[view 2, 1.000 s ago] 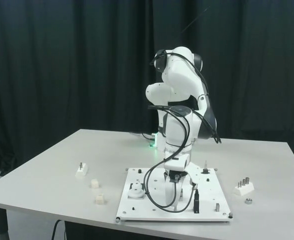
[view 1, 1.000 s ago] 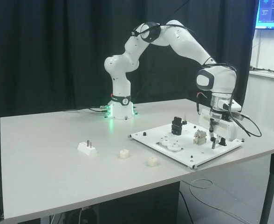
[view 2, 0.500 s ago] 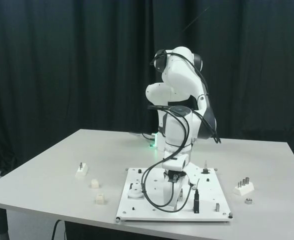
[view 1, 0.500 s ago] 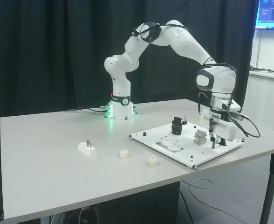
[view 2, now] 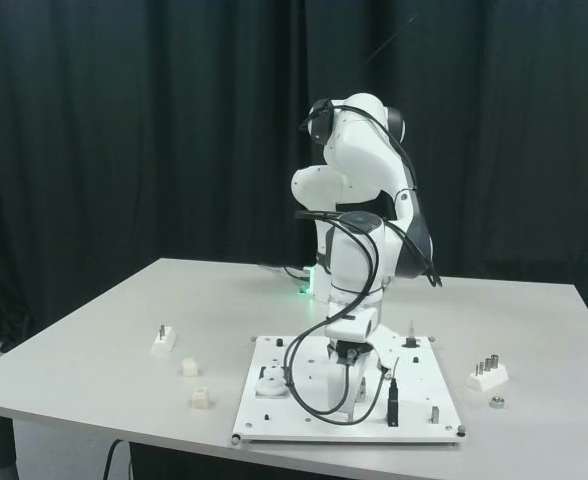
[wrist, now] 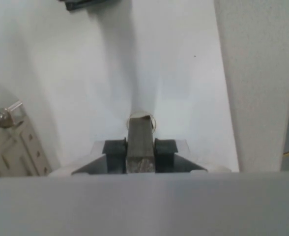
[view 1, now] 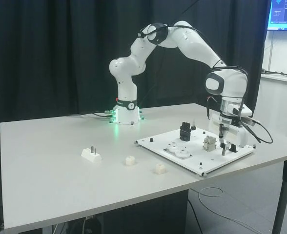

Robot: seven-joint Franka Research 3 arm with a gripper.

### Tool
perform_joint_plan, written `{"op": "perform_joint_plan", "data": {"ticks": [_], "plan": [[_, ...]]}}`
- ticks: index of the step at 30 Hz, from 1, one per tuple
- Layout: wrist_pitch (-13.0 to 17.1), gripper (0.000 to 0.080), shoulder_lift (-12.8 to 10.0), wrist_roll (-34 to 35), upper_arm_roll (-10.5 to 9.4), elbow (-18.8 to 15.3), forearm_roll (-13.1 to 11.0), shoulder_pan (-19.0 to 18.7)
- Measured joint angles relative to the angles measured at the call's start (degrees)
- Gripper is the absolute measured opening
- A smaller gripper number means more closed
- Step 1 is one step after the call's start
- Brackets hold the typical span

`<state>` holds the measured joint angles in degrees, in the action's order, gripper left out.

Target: Insert square peg 3.

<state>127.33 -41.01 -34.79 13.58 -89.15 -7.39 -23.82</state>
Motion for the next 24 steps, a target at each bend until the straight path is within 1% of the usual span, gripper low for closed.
{"op": "perform_joint_plan", "data": {"ticks": [16,24], "plan": [[0.0,0.0115,0.0,-7.38,0.01,-0.02,0.17,0.04],[-0.04,0.0115,0.01,-9.32,-0.03,-0.02,0.17,0.04]]}}
